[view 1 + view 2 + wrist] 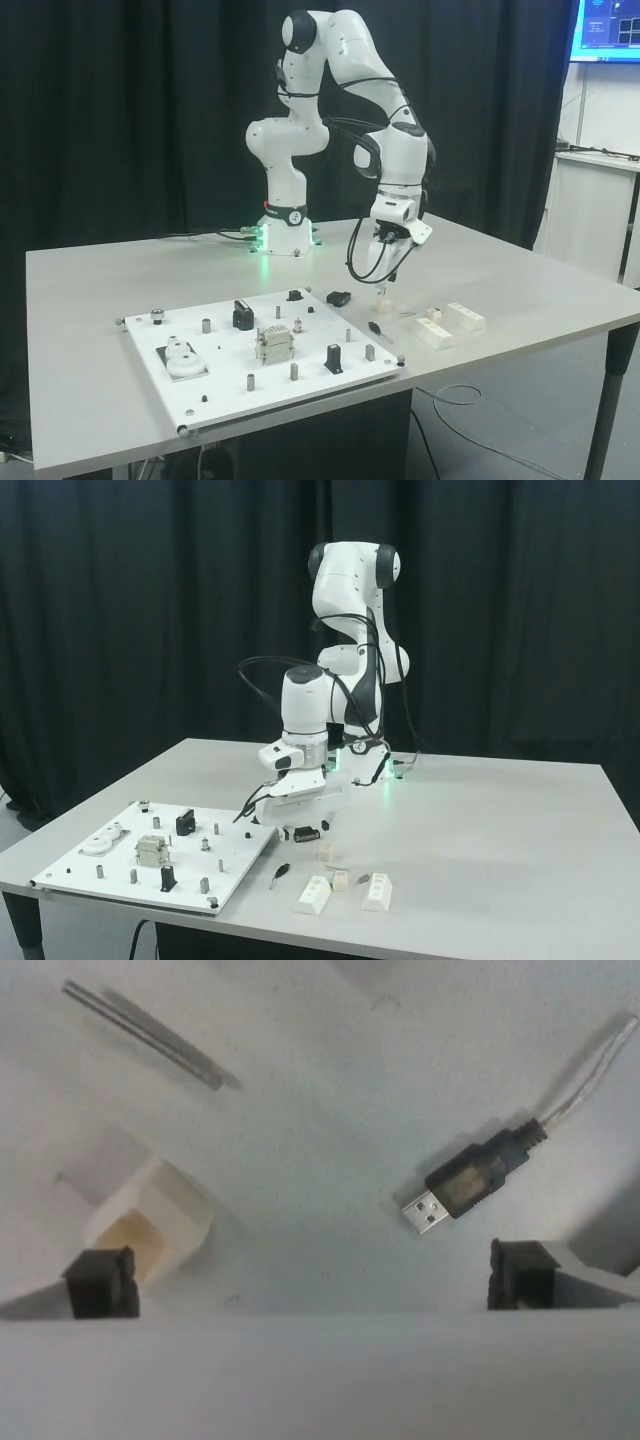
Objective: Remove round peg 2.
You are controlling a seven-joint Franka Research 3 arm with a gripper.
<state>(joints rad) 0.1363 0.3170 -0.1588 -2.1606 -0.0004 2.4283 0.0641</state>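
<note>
My gripper (389,266) hangs open above the table, to the right of the white board (215,395), with nothing between its black fingertips (101,1280). Short grey round pegs stand upright on the board, one at its front (293,371) and one near its right edge (369,352). I cannot tell which is round peg 2. In the wrist view, a small white block (150,1220), a black USB plug (462,1184) and a thin grey rod (140,1034) lie on the table below the gripper (307,1278). The second room view has the gripper (305,812) beyond the board's (70,872) far right corner.
A black connector (339,297) lies by the board's right edge. Two larger white blocks (433,330) (465,316) rest near the table's right front. The board also carries a white gear part (182,360), a grey connector (273,343) and black parts (242,316). Green light shines at the arm's base (280,232).
</note>
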